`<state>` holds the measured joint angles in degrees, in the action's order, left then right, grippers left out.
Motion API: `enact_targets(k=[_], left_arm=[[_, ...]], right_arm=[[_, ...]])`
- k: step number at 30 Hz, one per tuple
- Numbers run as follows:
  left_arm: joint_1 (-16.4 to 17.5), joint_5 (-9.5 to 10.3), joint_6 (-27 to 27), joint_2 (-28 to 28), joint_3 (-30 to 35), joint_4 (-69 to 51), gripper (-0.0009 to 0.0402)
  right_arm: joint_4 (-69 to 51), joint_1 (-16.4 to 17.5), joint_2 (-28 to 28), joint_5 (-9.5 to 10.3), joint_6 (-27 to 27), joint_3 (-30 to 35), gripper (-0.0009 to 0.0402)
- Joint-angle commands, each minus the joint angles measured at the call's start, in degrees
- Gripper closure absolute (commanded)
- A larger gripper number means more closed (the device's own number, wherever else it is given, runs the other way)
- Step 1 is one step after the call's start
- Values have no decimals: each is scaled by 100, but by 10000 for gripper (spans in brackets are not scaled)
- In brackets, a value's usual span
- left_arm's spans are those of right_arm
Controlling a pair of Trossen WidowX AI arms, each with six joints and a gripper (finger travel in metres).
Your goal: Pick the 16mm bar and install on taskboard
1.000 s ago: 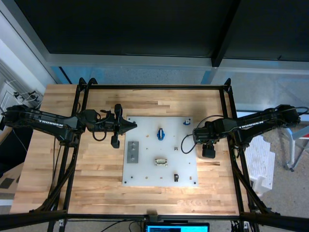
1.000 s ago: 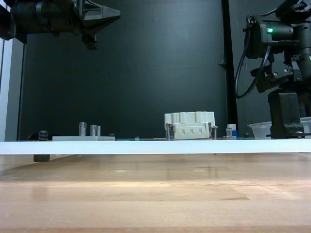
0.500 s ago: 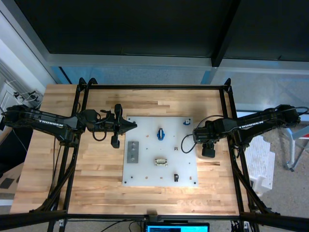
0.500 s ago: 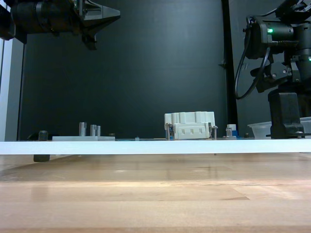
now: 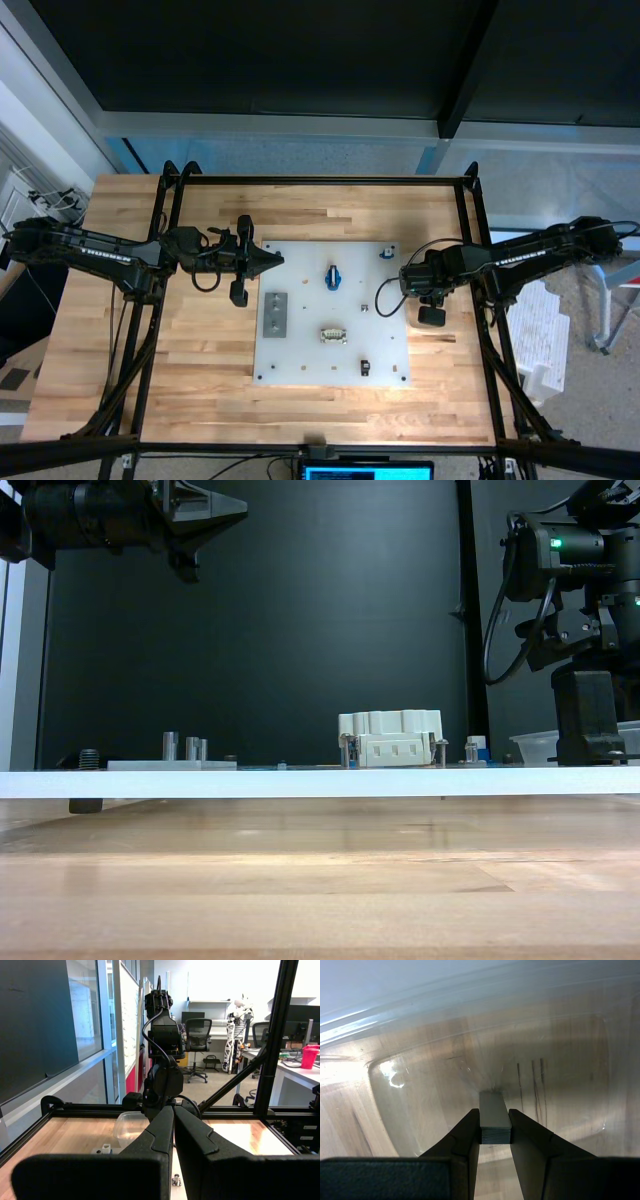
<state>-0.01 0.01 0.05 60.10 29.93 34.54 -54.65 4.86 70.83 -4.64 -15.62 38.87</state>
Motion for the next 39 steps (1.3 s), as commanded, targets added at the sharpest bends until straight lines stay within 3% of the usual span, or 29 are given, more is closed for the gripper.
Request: enact_targets(k=[1, 12, 30, 39], left_arm=[[2, 0, 0, 0, 2, 0, 393], [2, 0, 0, 0, 2, 0, 393], [0, 0, 0, 0, 2, 0, 393], [2, 0, 0, 0, 2, 0, 393]], right_arm=[[0, 2, -2, 13, 0, 2, 387], [-177, 15, -186, 15, 4, 149, 389], [-1814, 44, -297, 13, 0, 1860, 389], [-1906, 57, -291, 13, 0, 2020, 389]])
